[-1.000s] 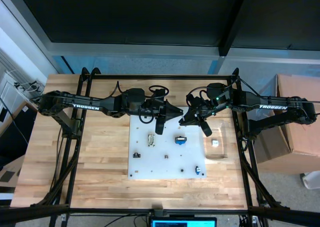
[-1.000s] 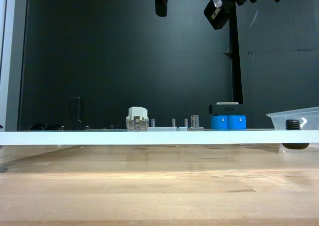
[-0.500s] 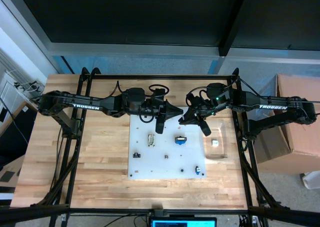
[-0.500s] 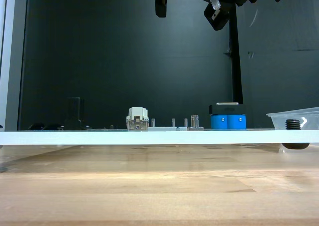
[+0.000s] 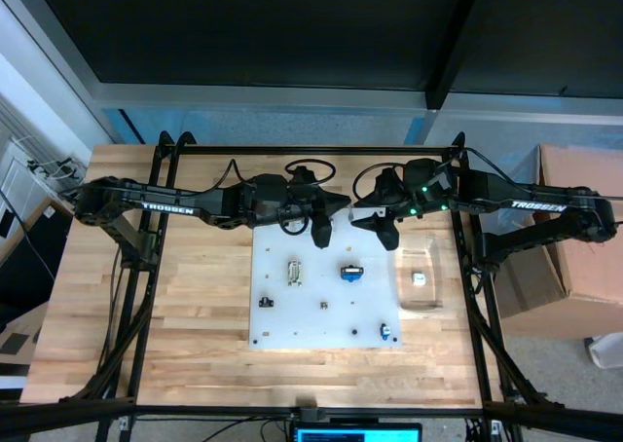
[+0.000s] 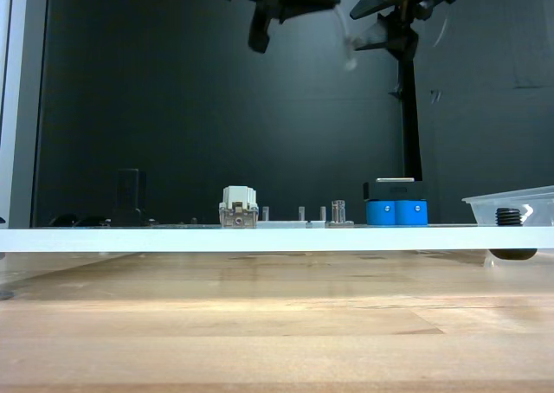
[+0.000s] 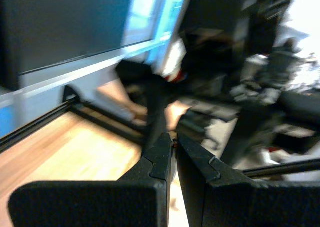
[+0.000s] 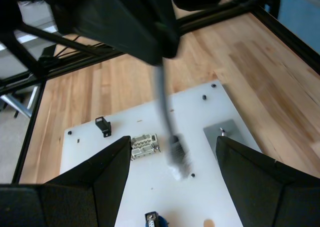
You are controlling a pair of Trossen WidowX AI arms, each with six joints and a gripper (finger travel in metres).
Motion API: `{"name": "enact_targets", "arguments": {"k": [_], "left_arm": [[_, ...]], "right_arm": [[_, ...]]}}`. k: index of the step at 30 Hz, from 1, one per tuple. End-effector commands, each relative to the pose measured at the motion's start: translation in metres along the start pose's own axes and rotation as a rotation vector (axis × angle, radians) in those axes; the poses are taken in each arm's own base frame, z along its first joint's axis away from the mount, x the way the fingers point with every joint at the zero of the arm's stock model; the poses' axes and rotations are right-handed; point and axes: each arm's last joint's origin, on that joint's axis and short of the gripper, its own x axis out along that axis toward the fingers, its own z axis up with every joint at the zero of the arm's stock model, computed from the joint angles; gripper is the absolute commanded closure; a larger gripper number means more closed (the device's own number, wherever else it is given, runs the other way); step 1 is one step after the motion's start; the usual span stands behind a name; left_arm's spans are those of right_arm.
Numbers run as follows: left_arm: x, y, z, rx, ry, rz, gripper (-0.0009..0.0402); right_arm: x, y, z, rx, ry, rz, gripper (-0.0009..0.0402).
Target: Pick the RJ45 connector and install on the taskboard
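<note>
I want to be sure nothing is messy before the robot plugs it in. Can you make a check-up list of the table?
Surface: pale wooden table with a white task board on it.
Job's things: clear RJ45 connector dangles on its grey cable, high over the board, clear of any seat.
Clutter: clear plastic tray holding a small white part.
Grippers: left gripper shut on that cable; right gripper open, close by.
Cables: black cable loops on the arms.
Surroundings: cardboard box.
</note>
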Motion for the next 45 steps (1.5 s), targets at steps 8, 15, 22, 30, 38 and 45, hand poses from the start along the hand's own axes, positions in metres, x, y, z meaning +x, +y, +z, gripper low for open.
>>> {"name": "enact_targets", "arguments": {"k": [8,15,22,30,38,45], "left_arm": [[-0.001,0.006,-0.003,-0.081,-0.007,0.154,0.0394],[-0.001,0.006,-0.003,-0.104,-0.017,0.171,0.0393],[-0.001,0.007,-0.003,-0.118,-0.019,0.173,0.0393],[-0.001,0.007,-0.003,-0.118,-0.019,0.174,0.0393],[-0.001,0.007,-0.003,-0.125,-0.021,0.173,0.0391],[-0.002,0.008,-0.003,-0.125,-0.029,0.222,0.0322]], "right_arm": [[0.012,-0.002,0.013,0.017,0.157,-0.271,0.0173],[0.035,0.0,0.02,-0.03,0.191,-0.284,0.0168],[0.049,0.001,0.025,-0.076,0.209,-0.281,0.019],[0.057,0.0,0.022,-0.112,0.237,-0.284,0.0275],[0.055,0.0,0.022,-0.119,0.24,-0.283,0.0394],[0.055,0.0,0.019,-0.119,0.256,-0.268,0.0382]]}}
